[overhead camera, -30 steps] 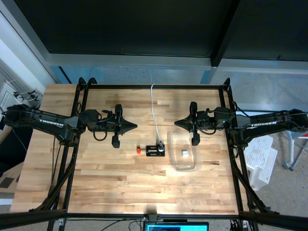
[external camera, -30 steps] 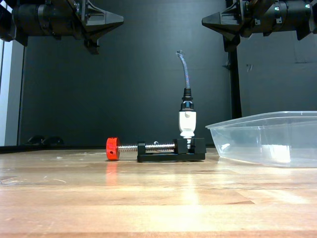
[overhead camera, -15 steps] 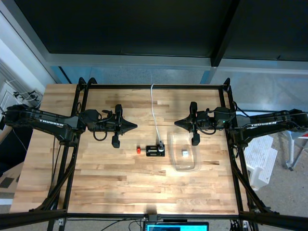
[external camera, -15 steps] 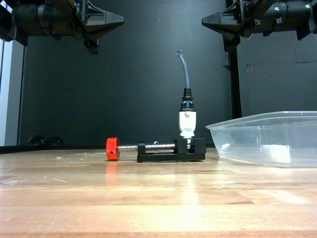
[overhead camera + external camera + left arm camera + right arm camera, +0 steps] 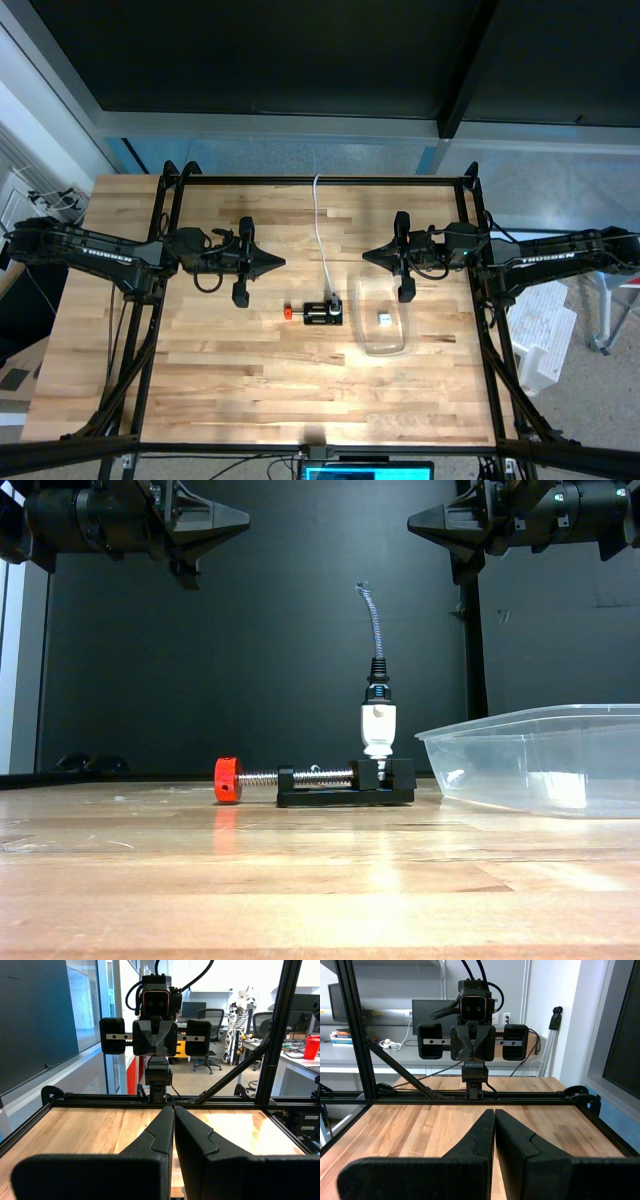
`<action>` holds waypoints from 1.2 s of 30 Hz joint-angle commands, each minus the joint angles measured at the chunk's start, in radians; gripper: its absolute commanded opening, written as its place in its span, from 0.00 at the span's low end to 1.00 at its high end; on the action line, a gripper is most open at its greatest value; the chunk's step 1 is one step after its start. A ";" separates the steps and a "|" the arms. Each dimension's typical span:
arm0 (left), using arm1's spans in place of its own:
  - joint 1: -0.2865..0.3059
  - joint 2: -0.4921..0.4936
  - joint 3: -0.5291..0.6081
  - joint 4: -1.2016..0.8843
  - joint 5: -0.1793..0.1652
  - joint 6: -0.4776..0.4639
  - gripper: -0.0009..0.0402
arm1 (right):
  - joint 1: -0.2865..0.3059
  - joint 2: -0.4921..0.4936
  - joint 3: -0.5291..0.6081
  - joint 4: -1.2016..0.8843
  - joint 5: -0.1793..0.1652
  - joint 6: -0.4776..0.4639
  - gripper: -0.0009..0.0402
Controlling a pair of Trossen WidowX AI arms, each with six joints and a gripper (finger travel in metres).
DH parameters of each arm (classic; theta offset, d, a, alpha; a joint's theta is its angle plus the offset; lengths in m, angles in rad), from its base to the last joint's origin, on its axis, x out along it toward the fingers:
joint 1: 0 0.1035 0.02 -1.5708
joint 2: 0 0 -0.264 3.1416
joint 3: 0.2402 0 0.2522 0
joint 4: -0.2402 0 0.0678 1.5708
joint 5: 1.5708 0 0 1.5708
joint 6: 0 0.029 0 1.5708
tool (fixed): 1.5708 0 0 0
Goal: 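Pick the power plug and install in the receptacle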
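The wooden table (image 5: 250, 400) lies below me. My left gripper (image 5: 280, 262) hangs high over its left half and my right gripper (image 5: 366, 256) high over its right half, each with the jaws pressed together on nothing. The clear tray (image 5: 530, 750) stands near the black vise (image 5: 345, 785). The vise grips the white receptacle (image 5: 378, 725), and the black plug (image 5: 377, 687) stands upright in it, its braided cable (image 5: 374, 620) rising free. The white block (image 5: 384, 318) sits in the tray.
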 commanded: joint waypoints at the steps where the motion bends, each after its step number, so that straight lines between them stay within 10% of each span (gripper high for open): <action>1: 0.000 0.000 0.000 0.000 0.000 0.000 0.02 | 0.000 0.000 0.000 0.000 0.000 0.000 0.02; 36: 0.000 0.000 0.000 0.000 0.000 0.000 0.02 | 0.000 0.000 0.000 -0.018 0.000 0.000 0.02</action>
